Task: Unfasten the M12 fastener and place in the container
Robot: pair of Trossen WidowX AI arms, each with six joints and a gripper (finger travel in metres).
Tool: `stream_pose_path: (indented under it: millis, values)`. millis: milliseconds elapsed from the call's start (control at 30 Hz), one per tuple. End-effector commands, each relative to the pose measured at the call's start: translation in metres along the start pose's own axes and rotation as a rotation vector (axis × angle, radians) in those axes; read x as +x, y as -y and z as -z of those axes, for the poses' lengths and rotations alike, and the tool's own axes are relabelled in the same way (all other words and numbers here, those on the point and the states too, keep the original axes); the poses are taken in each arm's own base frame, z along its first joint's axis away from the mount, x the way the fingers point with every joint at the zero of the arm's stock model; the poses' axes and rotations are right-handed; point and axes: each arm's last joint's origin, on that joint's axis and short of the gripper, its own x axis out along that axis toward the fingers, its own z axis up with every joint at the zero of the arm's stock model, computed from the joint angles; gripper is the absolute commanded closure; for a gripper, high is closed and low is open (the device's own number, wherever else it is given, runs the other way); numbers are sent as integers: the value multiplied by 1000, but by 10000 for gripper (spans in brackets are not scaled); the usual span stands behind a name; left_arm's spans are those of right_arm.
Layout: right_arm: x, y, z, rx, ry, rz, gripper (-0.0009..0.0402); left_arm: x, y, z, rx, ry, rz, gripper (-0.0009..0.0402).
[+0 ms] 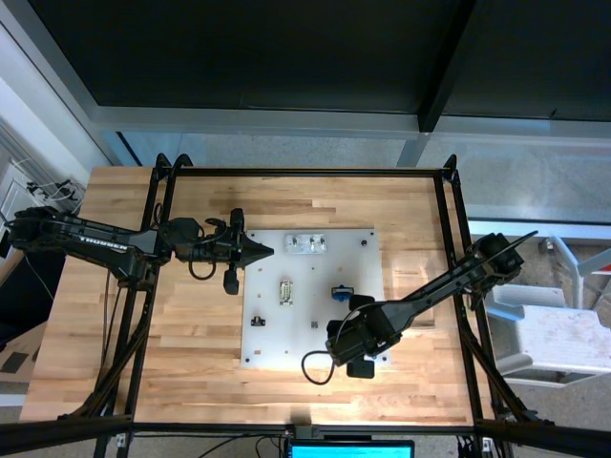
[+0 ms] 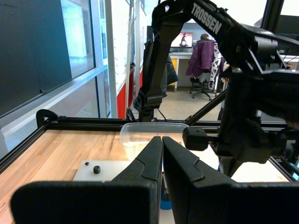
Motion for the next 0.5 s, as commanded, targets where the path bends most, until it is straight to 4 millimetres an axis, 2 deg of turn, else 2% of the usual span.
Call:
stream_pose_path:
  millis: [33,167,267,500]
  values:
    - [-6,-4,1,-5,-39,-112,393,0,0,0,0,0,0,393]
    - [-11,-9,-1,-66,-55,-214,393,0,0,0,0,0,0,393]
    - [-9,-9,-2,-82,-35,-211,393,0,0,0,0,0,0,393]
    - [16,-12,-4,-82,-59,-146,393,0,0,0,0,0,0,393]
